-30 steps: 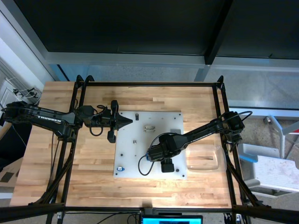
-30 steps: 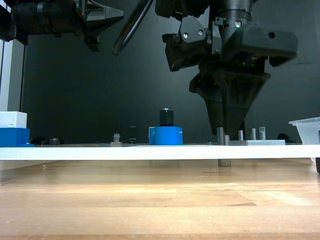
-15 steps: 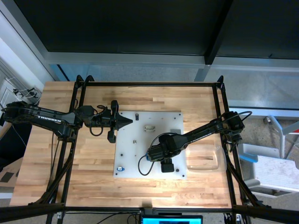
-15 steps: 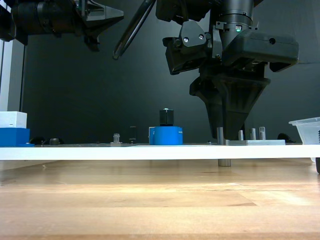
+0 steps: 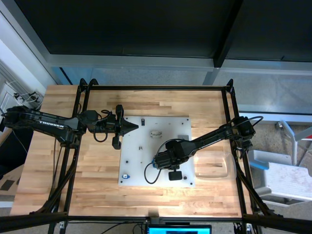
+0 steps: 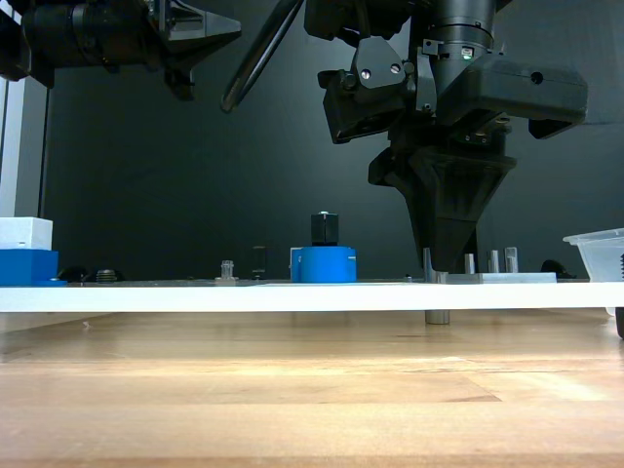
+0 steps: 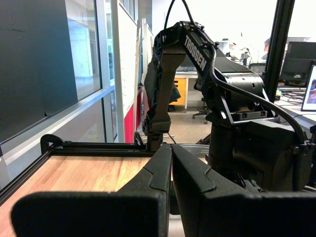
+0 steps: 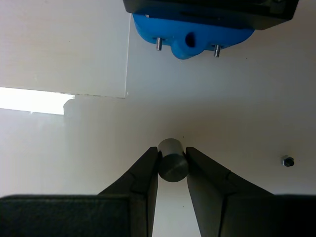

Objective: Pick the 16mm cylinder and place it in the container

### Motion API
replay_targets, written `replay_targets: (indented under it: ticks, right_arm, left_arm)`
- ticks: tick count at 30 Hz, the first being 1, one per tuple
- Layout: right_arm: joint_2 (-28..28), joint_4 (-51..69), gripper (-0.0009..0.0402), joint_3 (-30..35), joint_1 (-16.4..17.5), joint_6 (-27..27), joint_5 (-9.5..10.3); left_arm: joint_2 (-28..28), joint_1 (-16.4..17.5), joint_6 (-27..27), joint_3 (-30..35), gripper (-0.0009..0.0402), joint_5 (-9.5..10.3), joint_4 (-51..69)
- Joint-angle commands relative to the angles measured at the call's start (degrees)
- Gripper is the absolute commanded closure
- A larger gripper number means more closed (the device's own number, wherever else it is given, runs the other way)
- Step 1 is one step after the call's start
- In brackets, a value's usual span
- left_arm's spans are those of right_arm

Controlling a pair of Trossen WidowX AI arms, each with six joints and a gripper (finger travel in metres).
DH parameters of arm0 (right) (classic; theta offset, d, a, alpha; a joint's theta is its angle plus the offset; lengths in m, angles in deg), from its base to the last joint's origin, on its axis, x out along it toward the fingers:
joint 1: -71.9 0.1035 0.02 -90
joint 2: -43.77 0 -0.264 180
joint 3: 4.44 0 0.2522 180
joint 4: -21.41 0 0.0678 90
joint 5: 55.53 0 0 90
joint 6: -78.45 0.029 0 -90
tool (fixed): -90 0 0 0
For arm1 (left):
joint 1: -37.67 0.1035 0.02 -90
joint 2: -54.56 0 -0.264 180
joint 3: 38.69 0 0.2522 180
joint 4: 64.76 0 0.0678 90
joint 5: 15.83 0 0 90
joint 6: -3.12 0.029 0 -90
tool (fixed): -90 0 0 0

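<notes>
The 16mm cylinder (image 8: 173, 159), a short grey metal peg, stands upright on the white board (image 5: 141, 165). My right gripper (image 8: 172, 160) points straight down over it, shut on the peg with a finger against each side. In the low view the right gripper (image 6: 444, 268) reaches down to the board and only a sliver of the cylinder (image 6: 427, 261) shows beside its finger. The container (image 5: 214, 165), a shallow clear tray, lies on the wood just right of the board, and its rim (image 6: 597, 240) shows at the low view's edge. My left gripper (image 5: 134, 126) hovers shut above the board's far left corner.
A blue-and-black upright part (image 6: 323, 261) stands on the board left of the right gripper. A grey metal block (image 6: 507, 277) with short pegs sits to its right. A small nut (image 8: 287, 160) lies on the board near the cylinder. Black frame rails border the table.
The right gripper has sunk slightly toward the board and its fingers have come in against the cylinder. The left arm has not moved.
</notes>
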Motion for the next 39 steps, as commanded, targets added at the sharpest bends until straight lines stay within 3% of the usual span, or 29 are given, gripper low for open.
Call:
replay_targets:
  ticks: [1, 18, 39]
  right_arm:
    - [-0.02, -0.04, 0.0344, 0.09, 0.00, -0.02, 0.04]
    - [-2.45, 1.44, 0.0352, 0.09, 0.02, -0.44, 0.44]
    - [-13.73, 8.66, 0.0352, 0.00, 0.02, 1.09, 0.37]
  left_arm:
    - [0.02, 0.00, 0.00, 0.00, 0.0393, -0.02, 0.00]
    - [0.02, 0.00, 0.02, 0.00, 0.0393, 0.00, 0.00]
    - [0.04, 0.00, 0.00, 0.00, 0.0393, -0.02, 0.00]
